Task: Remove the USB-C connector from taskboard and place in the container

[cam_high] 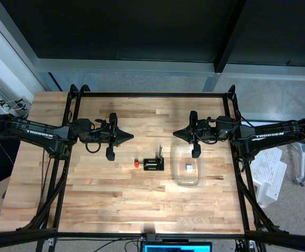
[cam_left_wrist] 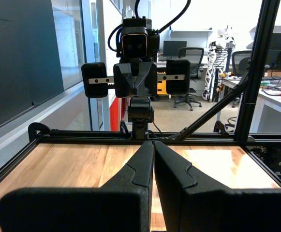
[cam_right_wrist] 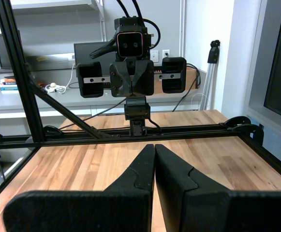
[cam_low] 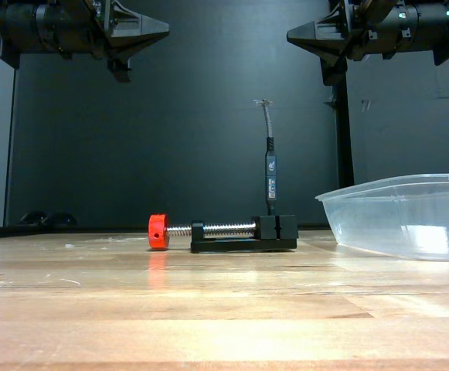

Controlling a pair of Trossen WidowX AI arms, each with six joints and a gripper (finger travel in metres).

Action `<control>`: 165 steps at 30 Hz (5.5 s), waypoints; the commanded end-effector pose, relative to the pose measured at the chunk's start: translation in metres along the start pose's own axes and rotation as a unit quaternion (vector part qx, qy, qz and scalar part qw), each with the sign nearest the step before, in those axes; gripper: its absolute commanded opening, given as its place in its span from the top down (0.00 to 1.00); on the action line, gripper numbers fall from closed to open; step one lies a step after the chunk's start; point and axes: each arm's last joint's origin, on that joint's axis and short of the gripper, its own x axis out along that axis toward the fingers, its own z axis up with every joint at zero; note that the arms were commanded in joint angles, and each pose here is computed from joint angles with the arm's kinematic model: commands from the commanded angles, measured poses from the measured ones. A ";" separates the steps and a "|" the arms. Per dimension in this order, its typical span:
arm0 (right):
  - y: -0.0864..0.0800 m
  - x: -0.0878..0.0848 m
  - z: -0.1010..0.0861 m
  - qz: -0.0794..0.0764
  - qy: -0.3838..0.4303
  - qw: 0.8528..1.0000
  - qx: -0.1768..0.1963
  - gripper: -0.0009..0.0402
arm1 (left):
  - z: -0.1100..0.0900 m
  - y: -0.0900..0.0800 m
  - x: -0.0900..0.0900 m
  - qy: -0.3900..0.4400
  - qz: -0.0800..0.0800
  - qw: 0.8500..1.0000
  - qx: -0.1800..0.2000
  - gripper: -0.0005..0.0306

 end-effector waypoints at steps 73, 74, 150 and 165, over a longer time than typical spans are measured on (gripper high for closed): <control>0.051 0.089 -0.001 -0.001 0.516 0.856 -0.035 0.90 | 0.000 0.000 0.000 0.000 0.000 1.000 0.000 0.98; 0.051 0.091 -0.001 -0.002 0.519 0.854 -0.034 0.87 | 0.000 0.000 0.000 0.000 0.000 1.000 0.000 0.98; 0.061 0.140 -0.046 -0.014 0.538 0.842 -0.040 0.83 | 0.000 0.000 0.000 0.000 0.000 1.000 0.000 0.98; 0.061 0.140 -0.046 -0.014 0.538 0.842 -0.040 0.97 | 0.000 0.000 0.000 0.000 0.000 1.000 0.000 0.98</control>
